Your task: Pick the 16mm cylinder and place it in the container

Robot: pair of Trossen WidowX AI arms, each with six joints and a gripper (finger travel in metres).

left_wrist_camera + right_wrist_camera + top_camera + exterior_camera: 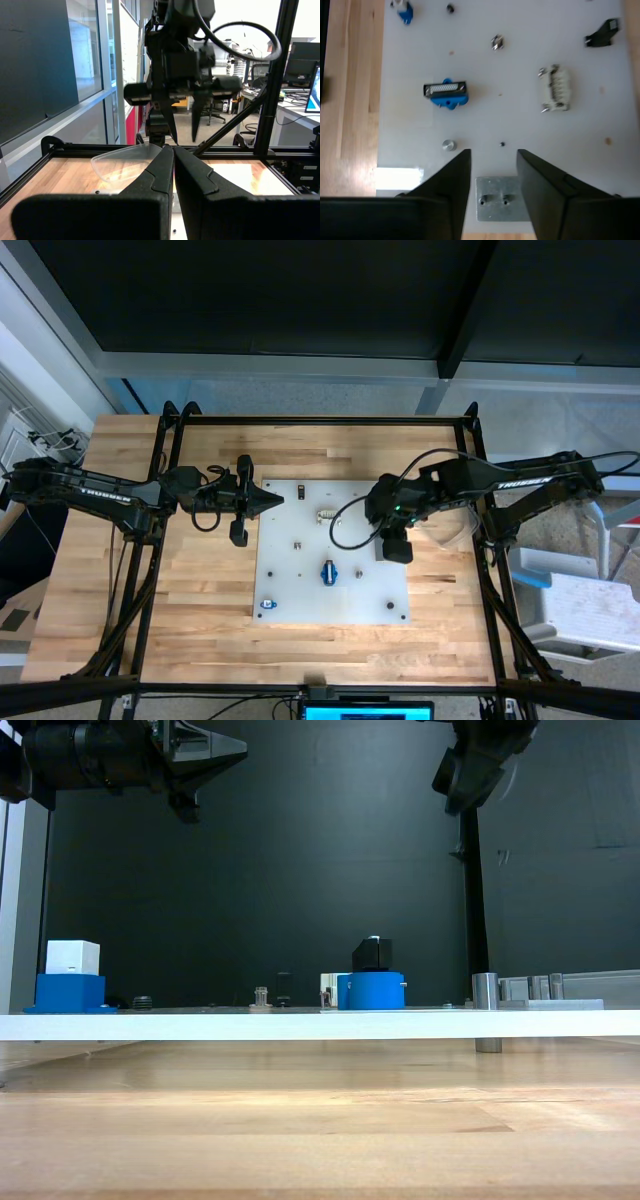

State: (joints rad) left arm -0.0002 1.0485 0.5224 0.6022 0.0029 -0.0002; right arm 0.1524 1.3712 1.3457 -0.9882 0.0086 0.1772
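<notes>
The 16mm cylinder (449,145) is a small silvery round peg standing on the white board (520,60); it also shows as the cylinder (358,574) just right of the blue part and as the cylinder (485,990). My right gripper (493,152) hangs open and empty above the board's right side, with the cylinder a little off to one side of its fingers. From above, the right gripper (393,543) is next to the container (452,532), a clear tub partly hidden under the right arm; the container (120,162) shows better here. My left gripper (173,150) is shut and held high at the board's left edge.
On the board lie a blue part (328,572), a grey rectangular block (502,198), a white connector (555,89), a black clip (602,32) and a small blue-and-white piece (267,605). A black frame (320,421) surrounds the table.
</notes>
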